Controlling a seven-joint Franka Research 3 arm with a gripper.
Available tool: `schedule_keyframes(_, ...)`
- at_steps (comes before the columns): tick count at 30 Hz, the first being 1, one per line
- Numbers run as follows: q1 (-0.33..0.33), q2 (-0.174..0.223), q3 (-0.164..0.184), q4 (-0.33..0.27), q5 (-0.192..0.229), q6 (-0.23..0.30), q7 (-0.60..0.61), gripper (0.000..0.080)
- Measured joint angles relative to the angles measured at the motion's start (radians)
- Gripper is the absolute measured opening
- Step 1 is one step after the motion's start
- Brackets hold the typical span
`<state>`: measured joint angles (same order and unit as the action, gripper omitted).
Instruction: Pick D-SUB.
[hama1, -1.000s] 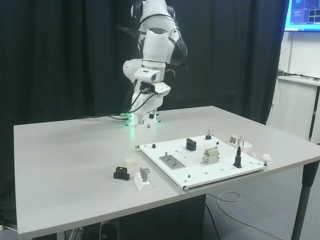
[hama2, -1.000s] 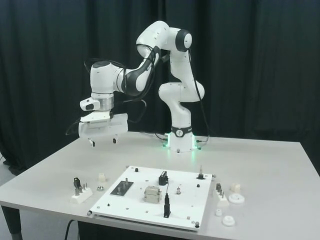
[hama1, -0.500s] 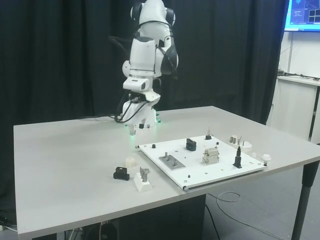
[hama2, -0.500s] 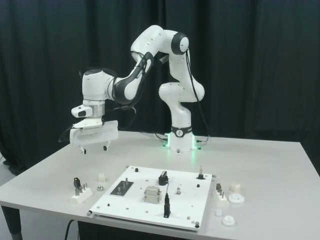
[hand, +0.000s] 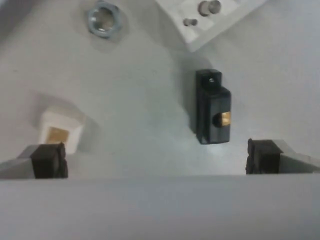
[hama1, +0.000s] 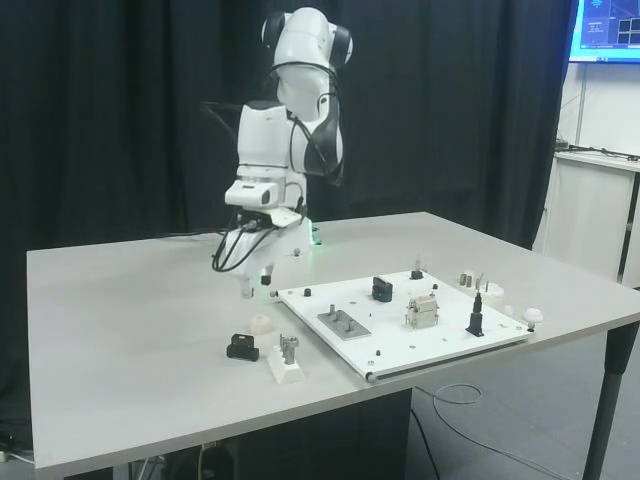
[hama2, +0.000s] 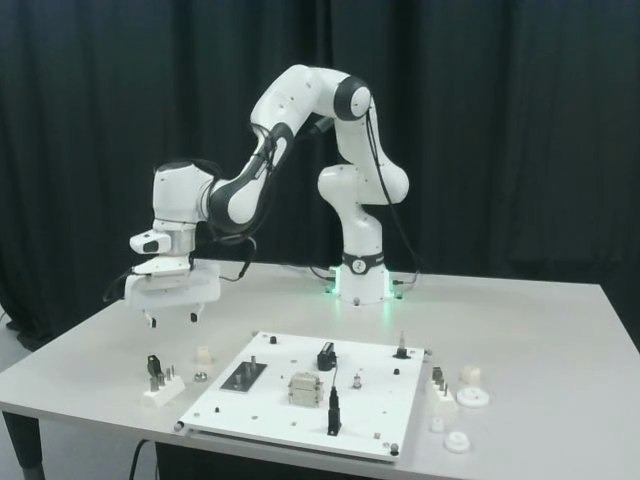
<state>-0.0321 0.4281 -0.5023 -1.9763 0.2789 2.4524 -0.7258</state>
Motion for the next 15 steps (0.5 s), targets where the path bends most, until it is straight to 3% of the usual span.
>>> schedule_keyframes(15,-0.032,0.14,0.001,0.113,0.069,0.012,-0.088,0.08)
